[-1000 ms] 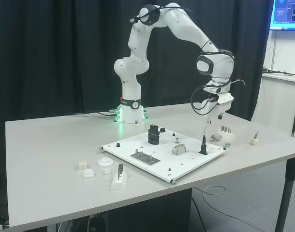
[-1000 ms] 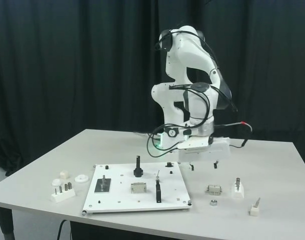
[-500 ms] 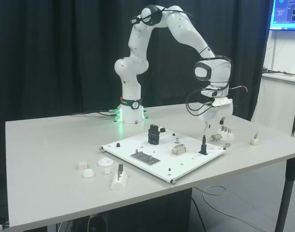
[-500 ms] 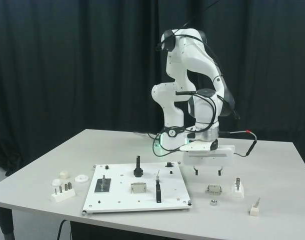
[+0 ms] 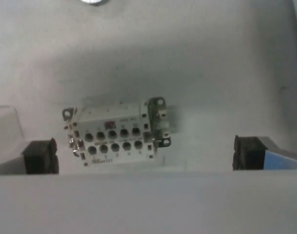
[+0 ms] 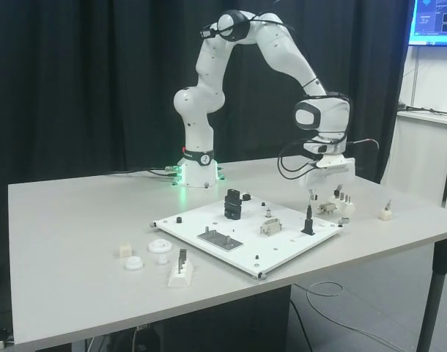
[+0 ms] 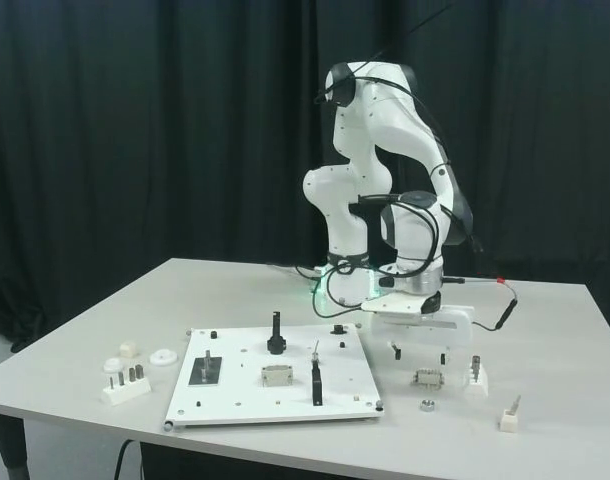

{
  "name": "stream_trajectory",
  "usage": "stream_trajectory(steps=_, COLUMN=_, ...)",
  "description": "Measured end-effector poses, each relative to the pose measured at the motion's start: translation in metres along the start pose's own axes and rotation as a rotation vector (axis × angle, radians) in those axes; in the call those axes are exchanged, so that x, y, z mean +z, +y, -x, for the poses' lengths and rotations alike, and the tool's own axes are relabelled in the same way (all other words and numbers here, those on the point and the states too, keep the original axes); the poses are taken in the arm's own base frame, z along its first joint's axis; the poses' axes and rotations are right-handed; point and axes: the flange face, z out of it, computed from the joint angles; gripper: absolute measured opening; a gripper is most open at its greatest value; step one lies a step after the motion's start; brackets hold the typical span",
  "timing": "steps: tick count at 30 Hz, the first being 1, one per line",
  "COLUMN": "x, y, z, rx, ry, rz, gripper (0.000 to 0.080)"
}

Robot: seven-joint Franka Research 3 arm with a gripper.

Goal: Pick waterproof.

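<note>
A white robot arm reaches down over a grey tabletop [image 7: 545,330], its gripper [image 7: 417,352] hanging just above a small connector block [image 7: 426,378]. This block, the waterproof connector the task names, lies on the bare tabletop just beside the white board [image 7: 272,378] of fixtures, off the board's edge nearest the gripper. Seen from the second room camera, it sits at about 4 o'clock from the board's centre, with a small nut [image 7: 425,405] near it at 6 o'clock and a white pin holder [image 7: 475,378] close by at 3 o'clock.

In the wrist view the connector block [image 5: 114,136] lies between the two black fingertips [image 5: 40,156], which stand wide apart, one to each side, with a clear gap on both. The gripper holds nothing. The block is slightly turned relative to the line between the fingertips.

The block looks like a rigid moulded body, pale, with two rows of five round sockets on its upper face and metal screw tabs at its corners. It is probably light and stiff, unlikely to bend or crush under the gripper. Its smooth sides may be somewhat slippery, and the corner tabs and the latch-like end piece stick out unevenly.

The surest hold is likely across the two flat sides of the main body, at its middle, clear of the tabs. A small wrist rotation to square the fingers with the block would help keep it from twisting as they close.
</note>
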Motion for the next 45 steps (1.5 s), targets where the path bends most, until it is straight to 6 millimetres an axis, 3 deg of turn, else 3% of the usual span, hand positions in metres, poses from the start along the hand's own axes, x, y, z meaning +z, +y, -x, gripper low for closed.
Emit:
stream_trajectory(steps=22, x=0.038, y=-0.003, z=0.018, rx=0.014, ry=0.009, rz=0.017, gripper=0.08)
stream_trajectory(steps=45, x=0.047, y=-0.007, z=0.02, rx=-0.029, ry=0.016, rz=0.003, gripper=0.08)
